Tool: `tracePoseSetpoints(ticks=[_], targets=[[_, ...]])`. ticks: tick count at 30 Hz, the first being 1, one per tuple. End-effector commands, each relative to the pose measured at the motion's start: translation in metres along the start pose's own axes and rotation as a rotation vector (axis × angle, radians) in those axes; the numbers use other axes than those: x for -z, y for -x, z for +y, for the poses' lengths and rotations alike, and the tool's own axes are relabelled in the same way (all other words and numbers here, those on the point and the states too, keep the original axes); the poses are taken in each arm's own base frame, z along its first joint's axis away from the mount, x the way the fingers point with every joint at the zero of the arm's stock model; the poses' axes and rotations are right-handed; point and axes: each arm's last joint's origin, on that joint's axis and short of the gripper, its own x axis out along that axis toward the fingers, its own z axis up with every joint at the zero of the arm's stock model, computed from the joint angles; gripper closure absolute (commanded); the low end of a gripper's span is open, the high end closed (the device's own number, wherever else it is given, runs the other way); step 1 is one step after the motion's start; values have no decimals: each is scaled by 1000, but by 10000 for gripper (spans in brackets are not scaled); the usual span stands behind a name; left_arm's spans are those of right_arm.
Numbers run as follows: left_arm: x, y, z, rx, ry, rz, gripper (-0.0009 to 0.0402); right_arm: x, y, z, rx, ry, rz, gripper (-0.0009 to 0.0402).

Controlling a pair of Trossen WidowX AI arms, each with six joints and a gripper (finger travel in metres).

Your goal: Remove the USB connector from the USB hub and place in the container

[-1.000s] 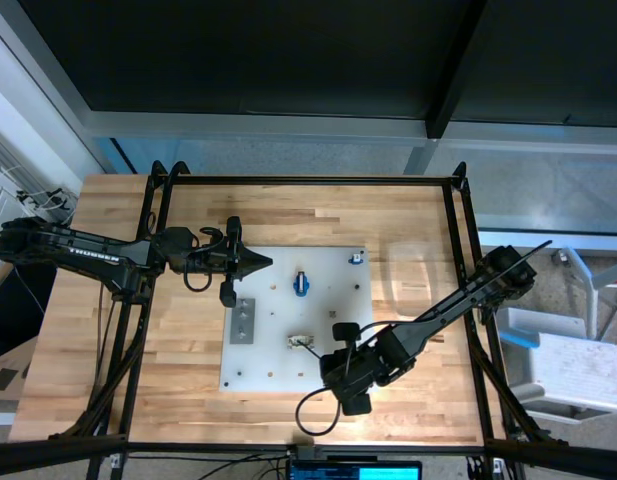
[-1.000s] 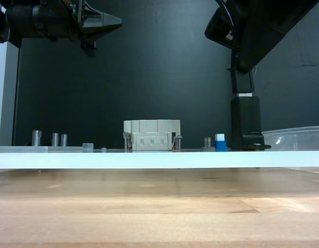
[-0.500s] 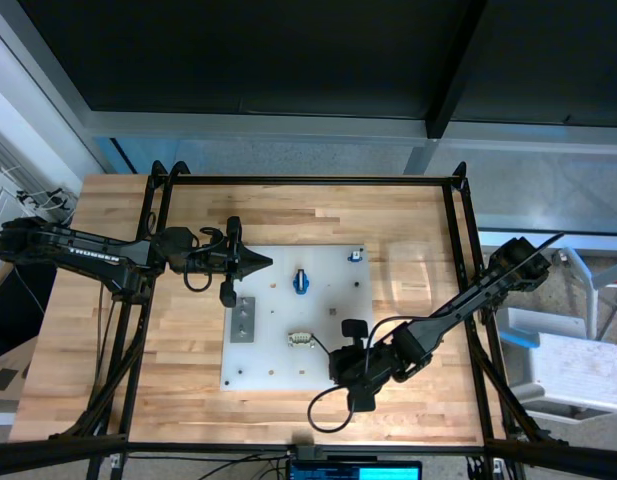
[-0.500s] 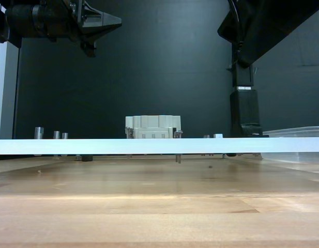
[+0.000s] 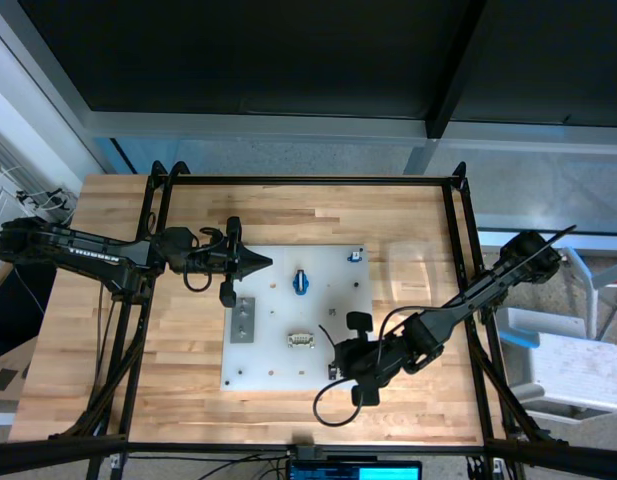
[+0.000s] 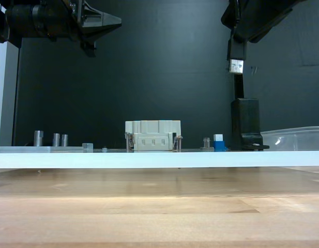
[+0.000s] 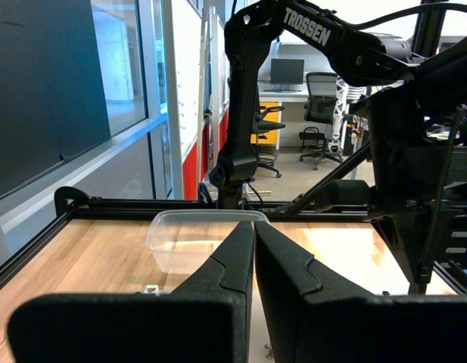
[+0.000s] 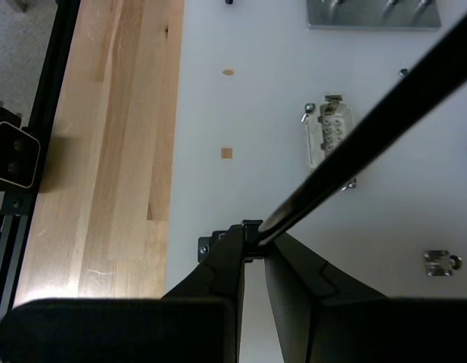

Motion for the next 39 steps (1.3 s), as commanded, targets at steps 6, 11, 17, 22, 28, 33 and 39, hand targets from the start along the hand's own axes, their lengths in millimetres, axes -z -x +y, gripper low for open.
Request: tracePoseSetpoints(ticks=[6, 11, 17, 22, 28, 33, 39], targets=[[0, 0, 0, 0, 0, 0, 392, 0, 34, -22, -24, -20, 56, 393], [0, 0, 0, 0, 0, 0, 392, 2, 57, -41, 4, -50, 98, 393], [0, 0, 0, 0, 0, 0, 392, 14, 80, -64, 26, -71, 105, 393], [0, 0, 0, 0, 0, 0, 392, 34, 93, -81, 35, -117, 93, 393], [0, 0, 0, 0, 0, 0, 392, 57, 105, -95, 34, -151, 88, 393], [0, 0, 0, 0, 0, 0, 392, 76, 115, -106, 42, -183, 116, 393], [0, 0, 0, 0, 0, 0, 392, 97, 124, -117, 58, -271, 135, 393]])
